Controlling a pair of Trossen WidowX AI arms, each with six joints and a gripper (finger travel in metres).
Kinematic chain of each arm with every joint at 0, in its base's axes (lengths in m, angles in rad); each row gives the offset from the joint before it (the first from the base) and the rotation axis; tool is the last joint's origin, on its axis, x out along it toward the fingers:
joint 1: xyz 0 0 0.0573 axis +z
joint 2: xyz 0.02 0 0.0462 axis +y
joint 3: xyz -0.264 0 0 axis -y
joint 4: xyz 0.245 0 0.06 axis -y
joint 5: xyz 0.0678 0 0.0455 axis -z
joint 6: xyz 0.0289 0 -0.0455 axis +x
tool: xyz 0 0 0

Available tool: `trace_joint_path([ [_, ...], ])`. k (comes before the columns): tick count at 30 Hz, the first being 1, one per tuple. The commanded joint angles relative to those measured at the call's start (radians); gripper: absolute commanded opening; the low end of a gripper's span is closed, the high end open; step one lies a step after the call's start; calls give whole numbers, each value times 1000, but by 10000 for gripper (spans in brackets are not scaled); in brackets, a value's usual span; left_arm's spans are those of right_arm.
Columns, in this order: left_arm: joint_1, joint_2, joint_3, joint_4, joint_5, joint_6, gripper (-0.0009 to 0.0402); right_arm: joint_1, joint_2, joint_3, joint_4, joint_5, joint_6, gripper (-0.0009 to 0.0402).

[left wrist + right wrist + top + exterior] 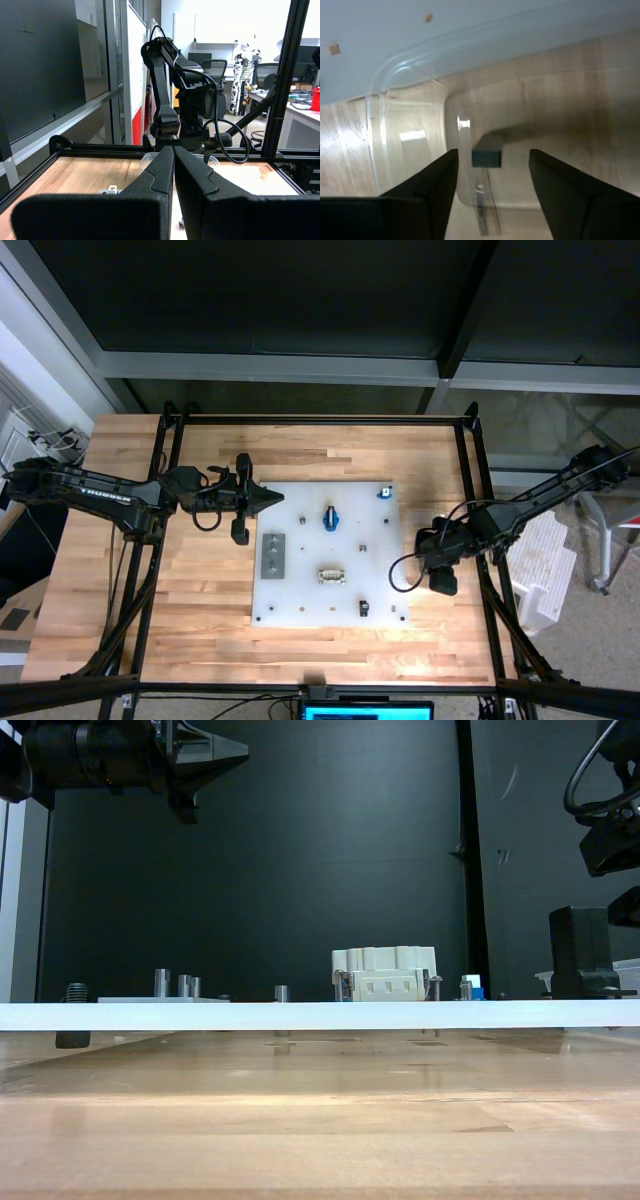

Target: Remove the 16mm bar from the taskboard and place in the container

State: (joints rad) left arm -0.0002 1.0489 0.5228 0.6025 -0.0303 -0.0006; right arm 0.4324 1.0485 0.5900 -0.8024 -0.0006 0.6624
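The white taskboard [300,602] lies mid-table. Short grey pegs [281,992] stand on it in the low view; I cannot tell which one is the 16mm bar. My left gripper [279,498] hovers high over the board's far left corner, and its fingers [162,165] are pressed together with nothing between them. To the right of the board my right gripper [443,580] hangs open [493,151] just above the clear container [410,125]. A thin grey cylindrical shape [481,200] lies on the tub's floor below it, and whether it is the bar is unclear.
On the board are a grey metal block [273,553], a blue knob [330,517], a beige connector [332,575] and a black blocky part [364,608]. A black frame [470,455] rims the wooden table. A white stack [545,565] sits off the right edge.
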Motion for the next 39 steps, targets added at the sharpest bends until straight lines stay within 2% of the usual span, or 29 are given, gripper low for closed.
trace_joint_path([
  [1, 0, 0, 0, 0, 0, 0, 0, 0, -16, 31, -61, 37, 14, 232],
  [6, 0, 0, 0, 0, 0, 0, 0, 0, -21, 123, -193, 92, 15, 254],
  [12, 0, 0, 0, 0, 0, 0, 0, 0, -20, 198, -255, 95, 14, 255],
  [22, 0, 0, 0, 0, 0, 0, 0, -1, -19, 204, -257, 96, 14, 255],
  [24, 0, 0, 0, 0, 0, 0, 0, -8, -26, 214, -241, 134, 2, 254],
  [28, 0, 0, 0, 0, 0, 0, 0, -10, -55, 239, -146, 298, -98, 239],
  [30, 0, 0, 0, 0, 0, 0, 0, -18, -68, 238, -71, 346, -166, 226],
  [34, 0, 0, 0, 0, 0, 0, 0, -83, -82, 237, 92, 344, -316, 192],
  [36, 0, 0, 0, 0, 0, 0, 0, -124, -86, 237, 187, 333, -386, 173],
  [39, 0, 0, 0, 0, 0, 0, 0, -189, -86, 237, 326, 293, -484, 144],
])
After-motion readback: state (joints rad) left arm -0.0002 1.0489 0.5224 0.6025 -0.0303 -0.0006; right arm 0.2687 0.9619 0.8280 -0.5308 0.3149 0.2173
